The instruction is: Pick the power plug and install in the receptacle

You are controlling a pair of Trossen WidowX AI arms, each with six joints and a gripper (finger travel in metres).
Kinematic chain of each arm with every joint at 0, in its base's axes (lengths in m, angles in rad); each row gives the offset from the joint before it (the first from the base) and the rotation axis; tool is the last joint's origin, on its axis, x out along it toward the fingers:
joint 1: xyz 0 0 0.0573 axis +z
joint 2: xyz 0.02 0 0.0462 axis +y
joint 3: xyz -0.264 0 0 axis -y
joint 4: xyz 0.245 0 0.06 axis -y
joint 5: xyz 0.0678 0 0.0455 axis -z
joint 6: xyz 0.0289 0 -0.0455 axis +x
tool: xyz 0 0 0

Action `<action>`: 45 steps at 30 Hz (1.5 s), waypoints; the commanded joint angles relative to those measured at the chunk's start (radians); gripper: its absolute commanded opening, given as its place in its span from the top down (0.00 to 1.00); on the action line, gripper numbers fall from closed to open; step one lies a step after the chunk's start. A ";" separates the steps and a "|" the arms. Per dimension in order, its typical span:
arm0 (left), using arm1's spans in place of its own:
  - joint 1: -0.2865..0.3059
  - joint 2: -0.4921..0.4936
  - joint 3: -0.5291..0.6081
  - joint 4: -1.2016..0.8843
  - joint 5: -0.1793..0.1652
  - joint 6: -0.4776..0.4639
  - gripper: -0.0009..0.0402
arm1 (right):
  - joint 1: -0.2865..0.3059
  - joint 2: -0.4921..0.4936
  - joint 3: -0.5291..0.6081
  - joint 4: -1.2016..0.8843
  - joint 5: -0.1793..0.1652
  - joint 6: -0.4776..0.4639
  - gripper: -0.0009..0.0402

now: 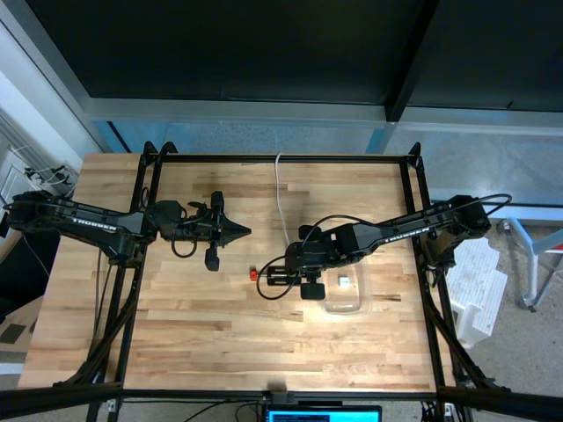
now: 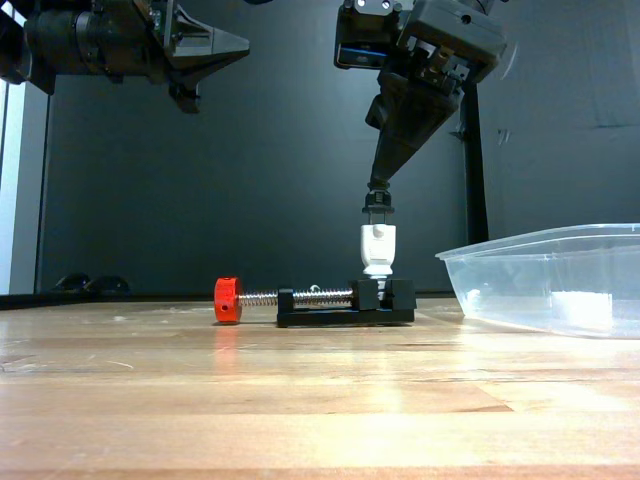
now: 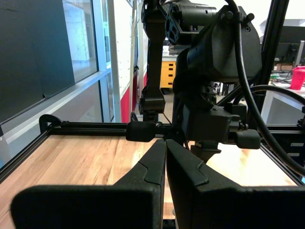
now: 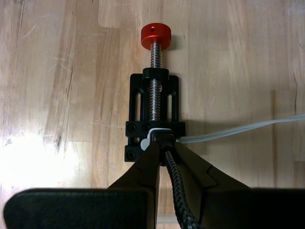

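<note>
The receptacle [image 2: 345,300] is a black block fixture on the table, with an upright white socket [image 2: 377,247] and a red knob [image 2: 227,300] on a screw. My right gripper [image 2: 378,192] points straight down over it, shut on the power plug [image 2: 377,210]. This small dark plug sits right on top of the socket. In the right wrist view the fingertips [image 4: 151,151] pinch the plug [image 4: 164,140] over the receptacle [image 4: 151,102]. A dark braided cord [image 4: 177,193] trails back between them. My left gripper [image 1: 242,232] hovers shut and empty, well left of the fixture.
A clear plastic tray [image 1: 352,303] holding a small white cube [image 1: 345,281] lies just right of the fixture. A white cord [image 1: 281,193] runs from the receptacle toward the table's far edge. A black frame rail [image 1: 281,159] borders the board.
</note>
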 commanded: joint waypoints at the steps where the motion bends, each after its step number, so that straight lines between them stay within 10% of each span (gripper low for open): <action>1: 0.000 0.000 0.000 0.000 0.000 0.000 0.98 | 0.000 0.000 -0.008 0.005 0.000 0.001 0.98; 45: 0.000 0.000 0.000 0.001 0.000 0.000 0.98 | -0.005 0.026 -0.085 0.097 -0.016 0.008 0.98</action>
